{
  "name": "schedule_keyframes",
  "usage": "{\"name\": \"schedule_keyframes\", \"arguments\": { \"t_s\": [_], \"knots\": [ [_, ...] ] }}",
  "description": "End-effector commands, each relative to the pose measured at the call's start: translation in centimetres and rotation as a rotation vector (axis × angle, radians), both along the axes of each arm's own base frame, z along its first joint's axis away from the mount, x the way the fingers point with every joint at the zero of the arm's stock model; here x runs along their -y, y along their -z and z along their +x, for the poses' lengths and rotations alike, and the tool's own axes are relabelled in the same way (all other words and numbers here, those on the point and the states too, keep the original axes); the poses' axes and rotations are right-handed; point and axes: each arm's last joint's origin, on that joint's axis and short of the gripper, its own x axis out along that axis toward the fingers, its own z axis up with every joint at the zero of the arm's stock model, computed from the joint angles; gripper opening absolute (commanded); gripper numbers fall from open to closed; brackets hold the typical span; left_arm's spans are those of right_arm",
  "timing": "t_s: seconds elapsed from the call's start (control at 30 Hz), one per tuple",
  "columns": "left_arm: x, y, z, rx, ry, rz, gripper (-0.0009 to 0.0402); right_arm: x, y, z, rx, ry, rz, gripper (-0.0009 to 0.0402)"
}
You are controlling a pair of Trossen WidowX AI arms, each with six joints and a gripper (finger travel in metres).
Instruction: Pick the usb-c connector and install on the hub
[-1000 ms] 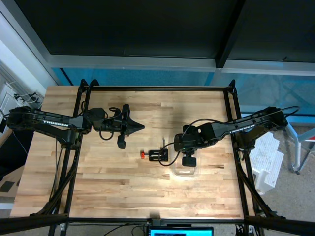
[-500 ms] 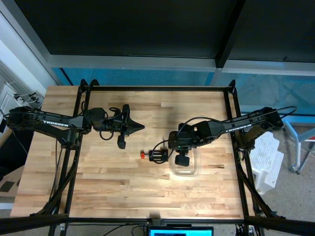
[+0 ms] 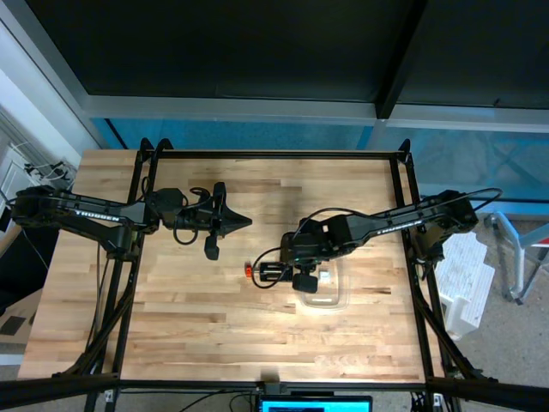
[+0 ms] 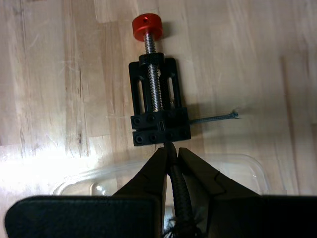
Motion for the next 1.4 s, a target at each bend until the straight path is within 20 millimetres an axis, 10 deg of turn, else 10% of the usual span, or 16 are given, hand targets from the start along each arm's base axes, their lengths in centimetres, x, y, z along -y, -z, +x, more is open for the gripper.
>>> {"name": "schedule_keyframes", "arguments": {
  "t_s": [0.03,1.4],
  "knots": [
    [-0.01,0.00,0.00,0.000,0.000,0.000,0.0000,-0.24,0.00,0.65,-0.002,-0.013,0.015,0.0000],
    [0.00,0.00,0.00,0.000,0.000,0.000,0.0000,-0.41,0.13,1.32,-0.028,-0.059,-0.002,0.0000]
  ]
}}
